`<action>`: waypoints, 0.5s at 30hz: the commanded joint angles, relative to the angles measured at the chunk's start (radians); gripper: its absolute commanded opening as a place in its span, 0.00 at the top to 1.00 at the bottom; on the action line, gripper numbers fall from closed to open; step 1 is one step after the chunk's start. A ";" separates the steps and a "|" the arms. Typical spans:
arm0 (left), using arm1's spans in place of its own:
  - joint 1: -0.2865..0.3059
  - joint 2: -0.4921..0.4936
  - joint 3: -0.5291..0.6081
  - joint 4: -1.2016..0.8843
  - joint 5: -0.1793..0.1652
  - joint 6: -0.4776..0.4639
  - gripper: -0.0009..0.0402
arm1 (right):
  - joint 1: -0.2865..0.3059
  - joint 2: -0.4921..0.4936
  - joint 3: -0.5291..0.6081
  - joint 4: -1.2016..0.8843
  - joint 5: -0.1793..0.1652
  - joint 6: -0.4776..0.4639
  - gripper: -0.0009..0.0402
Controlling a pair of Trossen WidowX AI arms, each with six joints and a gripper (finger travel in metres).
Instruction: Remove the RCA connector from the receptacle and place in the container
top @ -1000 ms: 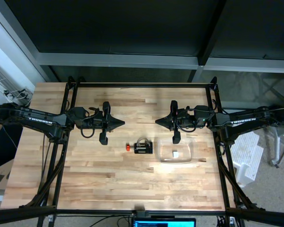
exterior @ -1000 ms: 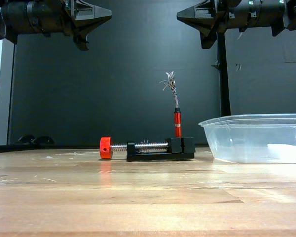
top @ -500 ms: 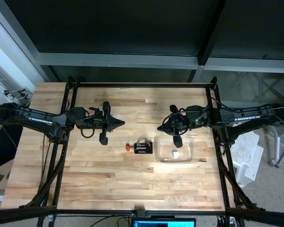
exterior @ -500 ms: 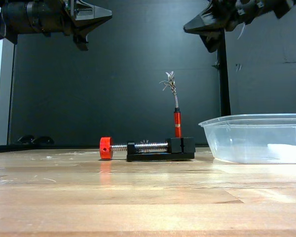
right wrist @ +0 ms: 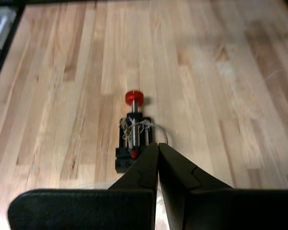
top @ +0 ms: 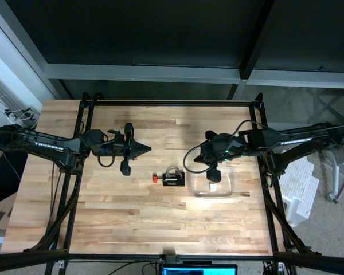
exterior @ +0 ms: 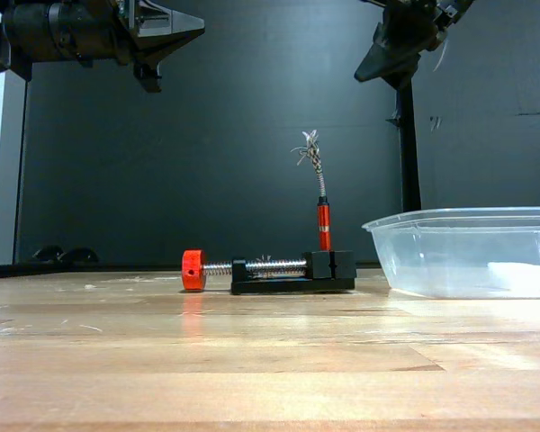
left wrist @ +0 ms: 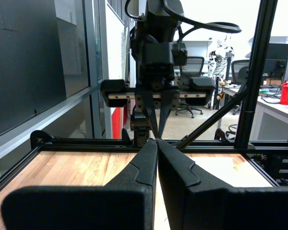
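L gripper [top: 148, 149] high left; R gripper [top: 186, 162] high nr receptacle [top: 173, 179]

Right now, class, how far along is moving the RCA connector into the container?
Done: nothing; the RCA connector stands upright in the receptacle. In hand: the right pincer, shut, hangs high, angled down toward it. Parked: the left pincer, shut, high at left. To do: grip, pull, drop into the container.

Robotics lab, wood bench [top: 160, 223], ofc chairs [left wrist: 236, 69]
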 commanded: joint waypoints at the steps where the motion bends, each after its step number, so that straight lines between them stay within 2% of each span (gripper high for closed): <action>1: 0.000 0.000 0.000 0.000 0.000 0.000 0.98 | 0.008 0.065 0.051 -0.062 0.000 0.002 0.98; 7: 0.000 0.000 0.000 0.000 0.000 0.000 0.98 | 0.035 0.182 0.137 -0.150 0.002 0.007 0.98; 9: 0.000 0.000 0.000 0.000 0.000 0.000 0.98 | 0.042 0.217 0.165 -0.174 0.027 0.016 0.97; 11: 0.000 0.000 0.000 0.000 0.000 0.000 0.98 | 0.051 0.252 0.184 -0.183 0.043 0.019 0.94; 15: 0.000 0.000 0.000 0.000 0.000 0.000 0.98 | 0.055 0.310 0.220 -0.206 0.051 0.039 0.85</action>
